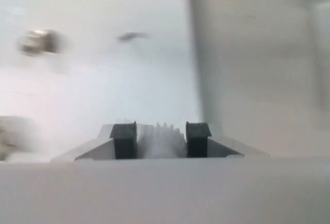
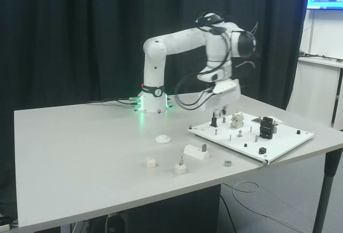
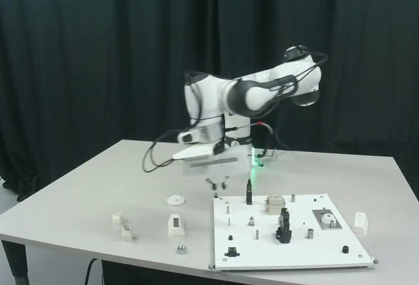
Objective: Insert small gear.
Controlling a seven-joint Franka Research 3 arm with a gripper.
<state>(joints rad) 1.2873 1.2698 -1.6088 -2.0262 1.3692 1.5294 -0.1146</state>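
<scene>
Gripper [image 1: 161,140] clamped on the gear [image 1: 161,134], whose toothed rim shows between the black pads, apparently seated squarely for a vertical insertion. The arm carries it in the air above the near edge of the board [image 3: 288,249], whose pegs [image 3: 228,209] lie just beneath and beyond. Loose blocks [image 2: 195,151] sit on the table [image 2: 80,147] off to one side, leaving open room for descent.

Glossy white plastic shell on the arm [image 2: 177,39], matt grey tabletop [image 2: 80,147], smooth white assembly board [image 3: 288,249], and soft black cloth curtain [image 3: 98,56] hanging behind.
</scene>
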